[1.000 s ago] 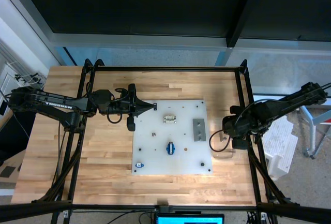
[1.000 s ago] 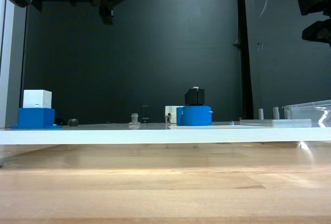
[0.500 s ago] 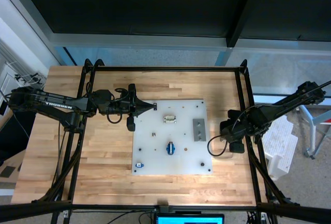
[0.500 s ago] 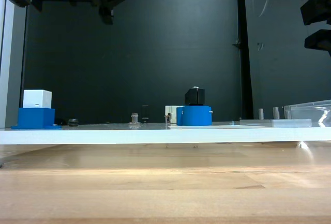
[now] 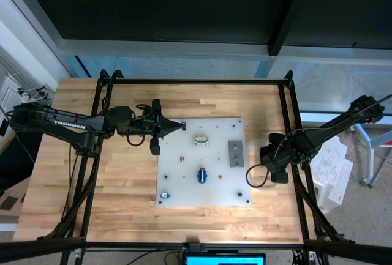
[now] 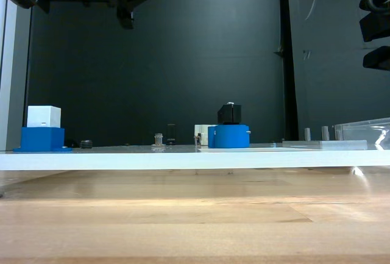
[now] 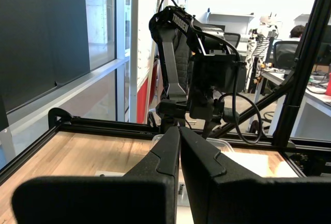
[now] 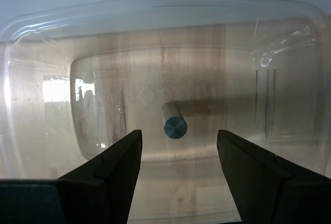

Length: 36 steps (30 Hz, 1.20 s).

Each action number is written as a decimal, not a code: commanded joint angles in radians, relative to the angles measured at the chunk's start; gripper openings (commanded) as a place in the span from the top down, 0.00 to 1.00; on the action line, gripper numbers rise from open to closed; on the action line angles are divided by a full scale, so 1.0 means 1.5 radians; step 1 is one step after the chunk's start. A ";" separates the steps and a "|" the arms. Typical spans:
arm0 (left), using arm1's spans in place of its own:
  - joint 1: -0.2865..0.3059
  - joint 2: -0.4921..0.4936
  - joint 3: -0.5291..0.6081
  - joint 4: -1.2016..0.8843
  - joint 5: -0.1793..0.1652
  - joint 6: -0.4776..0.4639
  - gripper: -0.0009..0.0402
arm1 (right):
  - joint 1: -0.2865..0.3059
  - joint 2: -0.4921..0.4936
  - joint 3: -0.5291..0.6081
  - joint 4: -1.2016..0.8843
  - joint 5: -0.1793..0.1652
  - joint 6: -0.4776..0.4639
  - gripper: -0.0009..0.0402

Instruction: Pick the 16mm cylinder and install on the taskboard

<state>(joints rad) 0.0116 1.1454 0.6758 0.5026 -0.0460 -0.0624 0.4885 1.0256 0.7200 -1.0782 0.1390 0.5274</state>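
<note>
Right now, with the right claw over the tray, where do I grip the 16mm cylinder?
Grip the 16mm cylinder across its curved sides, coming straight down. It lies on its side in the clear tray, its axis running between the fingers of the open right claw, so closing should pinch its diameter. The left claw hangs shut over the far-left corner of the taskboard.
</note>
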 commanded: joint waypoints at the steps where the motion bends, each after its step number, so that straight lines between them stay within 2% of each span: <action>1: 0.000 0.000 0.000 0.000 0.000 0.000 0.98 | 0.002 0.000 -0.011 0.009 0.001 0.007 0.49; 26: 0.000 0.000 0.000 0.000 0.000 0.000 0.98 | 0.004 0.036 -0.078 0.105 0.002 0.012 0.49; 36: 0.000 0.000 0.000 0.000 0.000 0.000 0.98 | 0.004 0.047 -0.096 0.130 0.002 0.012 0.54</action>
<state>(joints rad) 0.0116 1.1454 0.6758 0.5026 -0.0460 -0.0628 0.4934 1.0954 0.5789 -0.8833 0.1425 0.5449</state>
